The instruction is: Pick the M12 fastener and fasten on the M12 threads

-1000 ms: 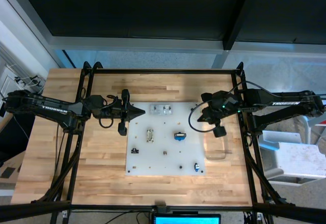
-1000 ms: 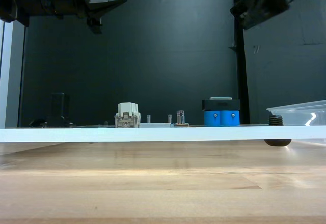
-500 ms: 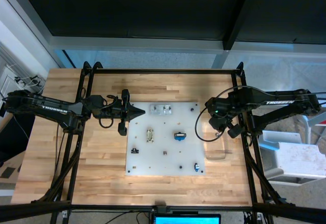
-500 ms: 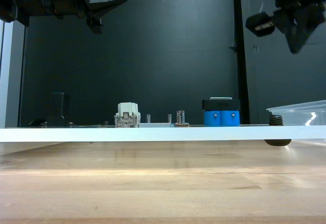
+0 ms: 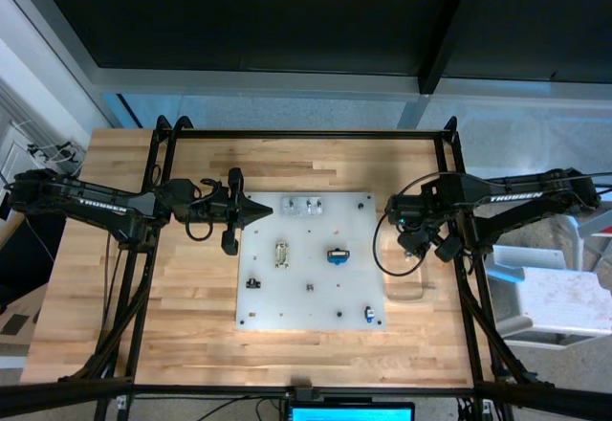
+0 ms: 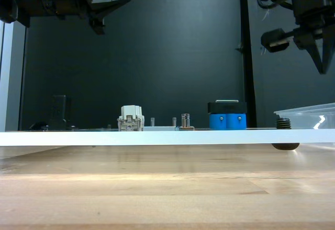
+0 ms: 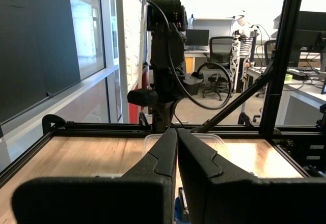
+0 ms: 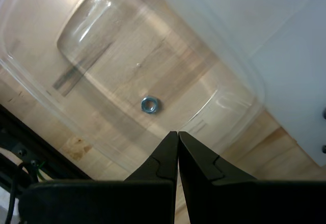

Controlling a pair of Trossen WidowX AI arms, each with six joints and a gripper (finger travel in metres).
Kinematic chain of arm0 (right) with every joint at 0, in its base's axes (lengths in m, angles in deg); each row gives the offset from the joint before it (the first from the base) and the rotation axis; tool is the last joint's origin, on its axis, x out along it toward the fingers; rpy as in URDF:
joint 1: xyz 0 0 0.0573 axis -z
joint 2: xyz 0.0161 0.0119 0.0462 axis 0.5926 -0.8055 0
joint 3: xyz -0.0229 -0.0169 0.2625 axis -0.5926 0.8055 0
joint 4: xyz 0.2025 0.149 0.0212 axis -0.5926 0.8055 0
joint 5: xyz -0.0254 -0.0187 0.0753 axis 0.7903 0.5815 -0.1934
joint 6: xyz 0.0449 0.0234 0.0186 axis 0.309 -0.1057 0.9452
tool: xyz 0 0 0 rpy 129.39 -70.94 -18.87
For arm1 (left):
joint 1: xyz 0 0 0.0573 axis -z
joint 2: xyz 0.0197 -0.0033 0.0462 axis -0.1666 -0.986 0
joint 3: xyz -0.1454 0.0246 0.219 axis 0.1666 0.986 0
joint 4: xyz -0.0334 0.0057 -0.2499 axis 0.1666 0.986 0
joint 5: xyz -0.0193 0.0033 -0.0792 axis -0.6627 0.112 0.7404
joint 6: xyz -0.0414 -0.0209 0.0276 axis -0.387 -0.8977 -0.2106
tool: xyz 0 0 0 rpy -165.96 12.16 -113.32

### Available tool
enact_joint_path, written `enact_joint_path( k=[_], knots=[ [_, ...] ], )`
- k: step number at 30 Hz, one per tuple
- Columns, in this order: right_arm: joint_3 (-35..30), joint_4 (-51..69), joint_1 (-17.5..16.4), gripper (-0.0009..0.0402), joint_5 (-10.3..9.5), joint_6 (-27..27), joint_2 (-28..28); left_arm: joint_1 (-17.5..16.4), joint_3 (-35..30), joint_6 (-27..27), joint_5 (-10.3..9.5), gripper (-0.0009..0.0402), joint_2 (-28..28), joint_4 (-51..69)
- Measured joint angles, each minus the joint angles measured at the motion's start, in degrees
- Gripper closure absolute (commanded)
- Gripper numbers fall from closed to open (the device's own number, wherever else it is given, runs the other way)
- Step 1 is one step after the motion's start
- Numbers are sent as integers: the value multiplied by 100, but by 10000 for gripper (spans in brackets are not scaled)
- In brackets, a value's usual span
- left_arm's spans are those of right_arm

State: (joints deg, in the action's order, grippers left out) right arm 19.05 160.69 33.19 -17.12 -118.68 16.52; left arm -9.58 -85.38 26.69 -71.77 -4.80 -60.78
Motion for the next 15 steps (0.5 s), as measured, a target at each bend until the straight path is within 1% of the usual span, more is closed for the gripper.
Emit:
enact_joint_path(
  k=[2,3,5,7,9,12,15],
  knots=[
    [101,-13,-142,393,160,0,-2,0,-2,-2,0,393,-2,0],
    [153,-22,-208,393,205,0,-2,0,-2,-2,0,393,0,0],
    [269,-85,-297,393,201,48,-2,0,0,-2,0,393,-2,0],
    [400,-227,-337,391,199,210,-2,0,-2,-2,0,393,0,0],
    [522,-350,-391,384,203,286,-2,0,-2,0,0,393,0,0],
    [680,-540,-518,361,205,328,-4,0,-2,-2,0,393,0,0],
    [833,-721,-551,328,197,496,-4,0,0,-2,0,393,-2,0]
  ],
)
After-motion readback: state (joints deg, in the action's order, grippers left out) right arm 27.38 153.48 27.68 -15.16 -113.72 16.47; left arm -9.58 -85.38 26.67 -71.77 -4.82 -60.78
